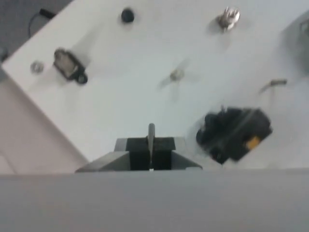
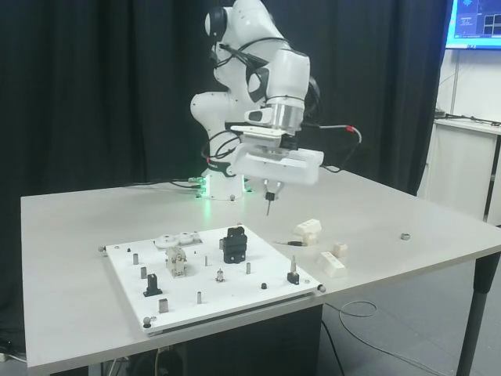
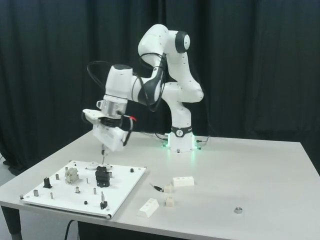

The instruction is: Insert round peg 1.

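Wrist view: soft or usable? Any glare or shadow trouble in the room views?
Wrist view: motion-smeared, the black fixture worst, though the peg in the gripper reads clearly. First room view: crisp; bright screen at the corner, no glare on the white board. Second room view: even light, soft shadows.

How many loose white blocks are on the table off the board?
4 beside the board: long block, small block, second small block, second long block nearest the table edge.
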Available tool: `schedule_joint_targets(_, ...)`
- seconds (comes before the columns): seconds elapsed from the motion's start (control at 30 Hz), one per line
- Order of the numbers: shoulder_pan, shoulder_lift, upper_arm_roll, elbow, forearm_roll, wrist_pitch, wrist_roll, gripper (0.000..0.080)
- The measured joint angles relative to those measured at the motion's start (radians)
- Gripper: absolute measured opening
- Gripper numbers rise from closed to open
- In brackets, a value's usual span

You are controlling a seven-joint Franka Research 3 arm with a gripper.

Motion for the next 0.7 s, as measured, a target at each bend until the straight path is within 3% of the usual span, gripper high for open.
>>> schedule_joint_targets(0.27, -0.015, 0.080, -0.034, 0.105, 0.050, -0.012, -0.057, 0.0014)
schedule_joint_targets(0.7, -0.031, 0.223, -0.090, 0.316, 0.130, -0.083, -0.157, 0.0014)
